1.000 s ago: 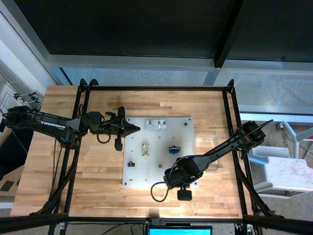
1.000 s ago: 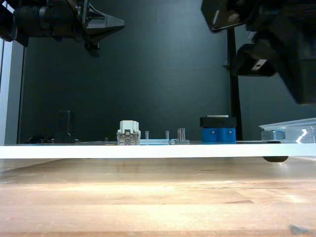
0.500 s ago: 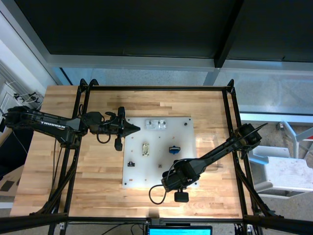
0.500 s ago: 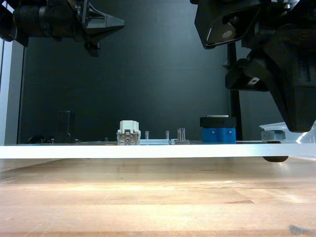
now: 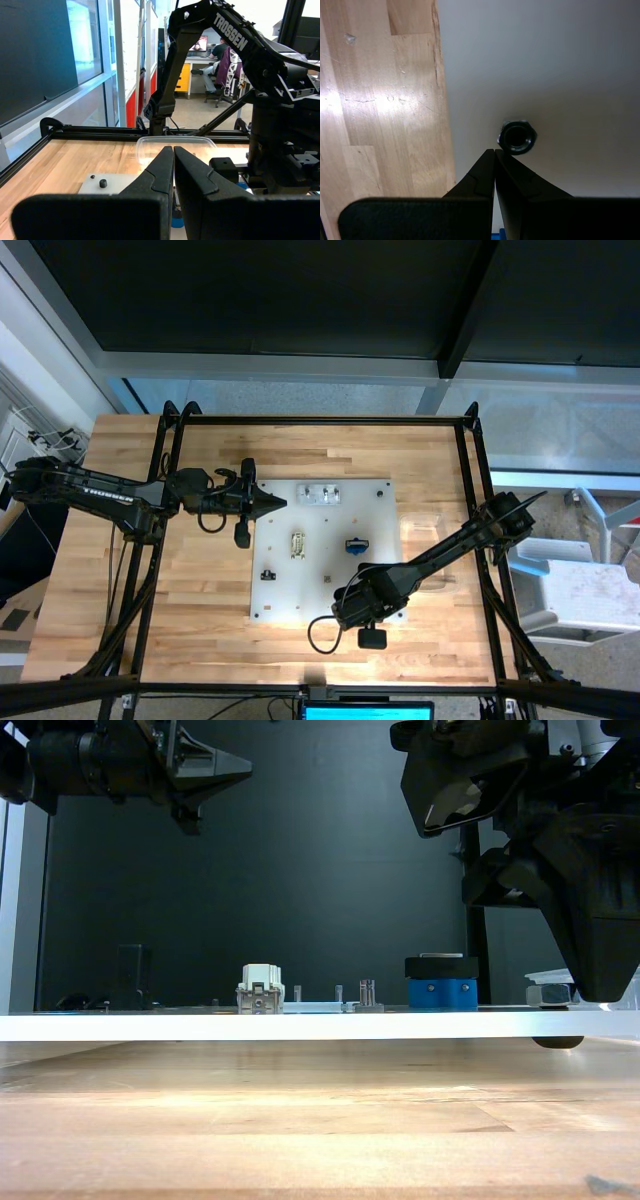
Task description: Unfasten the M12 fastener and place in the container
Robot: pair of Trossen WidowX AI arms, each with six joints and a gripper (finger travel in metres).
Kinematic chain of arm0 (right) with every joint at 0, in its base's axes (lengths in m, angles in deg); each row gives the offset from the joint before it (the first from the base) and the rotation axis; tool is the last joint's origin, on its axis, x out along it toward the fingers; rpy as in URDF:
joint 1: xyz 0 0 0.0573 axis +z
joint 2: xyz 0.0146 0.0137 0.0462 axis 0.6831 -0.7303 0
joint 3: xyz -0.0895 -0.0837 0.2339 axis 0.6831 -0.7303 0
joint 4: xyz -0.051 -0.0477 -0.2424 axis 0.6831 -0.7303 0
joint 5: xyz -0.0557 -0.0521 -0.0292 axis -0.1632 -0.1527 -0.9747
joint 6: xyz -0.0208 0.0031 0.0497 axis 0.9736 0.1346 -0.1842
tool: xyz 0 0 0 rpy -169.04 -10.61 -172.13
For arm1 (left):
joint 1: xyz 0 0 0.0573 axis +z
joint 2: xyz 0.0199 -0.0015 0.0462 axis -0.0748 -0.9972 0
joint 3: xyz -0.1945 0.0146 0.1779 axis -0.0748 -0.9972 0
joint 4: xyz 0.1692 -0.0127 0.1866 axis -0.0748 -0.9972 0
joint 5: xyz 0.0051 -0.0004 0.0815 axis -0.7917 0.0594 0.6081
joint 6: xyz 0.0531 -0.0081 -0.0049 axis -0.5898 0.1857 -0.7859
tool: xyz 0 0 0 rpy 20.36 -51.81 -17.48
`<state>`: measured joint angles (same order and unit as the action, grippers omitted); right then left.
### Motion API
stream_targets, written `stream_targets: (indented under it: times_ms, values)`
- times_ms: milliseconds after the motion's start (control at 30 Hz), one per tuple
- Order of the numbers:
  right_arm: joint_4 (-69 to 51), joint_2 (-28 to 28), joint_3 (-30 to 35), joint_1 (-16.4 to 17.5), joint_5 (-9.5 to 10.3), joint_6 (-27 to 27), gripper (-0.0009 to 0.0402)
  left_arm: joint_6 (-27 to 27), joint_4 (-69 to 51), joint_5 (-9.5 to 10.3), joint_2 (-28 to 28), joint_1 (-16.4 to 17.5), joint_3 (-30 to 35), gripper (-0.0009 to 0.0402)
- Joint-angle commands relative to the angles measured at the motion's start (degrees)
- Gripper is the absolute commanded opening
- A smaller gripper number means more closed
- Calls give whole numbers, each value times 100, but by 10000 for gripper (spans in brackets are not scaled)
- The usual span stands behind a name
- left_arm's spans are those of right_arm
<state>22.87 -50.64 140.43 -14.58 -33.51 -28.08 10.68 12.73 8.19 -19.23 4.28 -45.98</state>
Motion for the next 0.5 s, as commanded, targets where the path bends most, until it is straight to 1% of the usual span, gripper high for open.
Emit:
stream_targets:
  times_ms: [33, 67, 133, 167, 200, 300, 333, 433, 500]
  values:
    - [-76, 31, 4, -11, -284, 13, 0, 0, 2, -2, 0, 0, 2, 0]
    - [-181, 50, 4, -11, -531, -20, 0, 0, 2, -2, 0, 0, 2, 0]
    - [-439, 114, 11, -11, -1176, -203, 0, 0, 0, -2, 0, 0, 2, 0]
    - [-518, 142, 11, -11, -1344, -267, 0, 0, 2, -2, 0, 0, 2, 0]
    - [-568, 181, 11, -11, -1412, -284, 0, 0, 4, -2, 0, 2, 2, 0]
    - [-623, 238, 11, -13, -1405, -289, 0, 0, 0, -2, 0, 2, 2, 0]
    - [-629, 243, 11, -13, -1364, -289, 0, 0, 0, -2, 0, 0, 2, 0]
    - [-625, 264, 11, -13, -1110, -289, 0, 0, 7, -2, 0, 0, 2, 0]
    - [-586, 282, 13, -13, -789, -286, 0, 0, 2, -2, 0, 2, 2, 0]
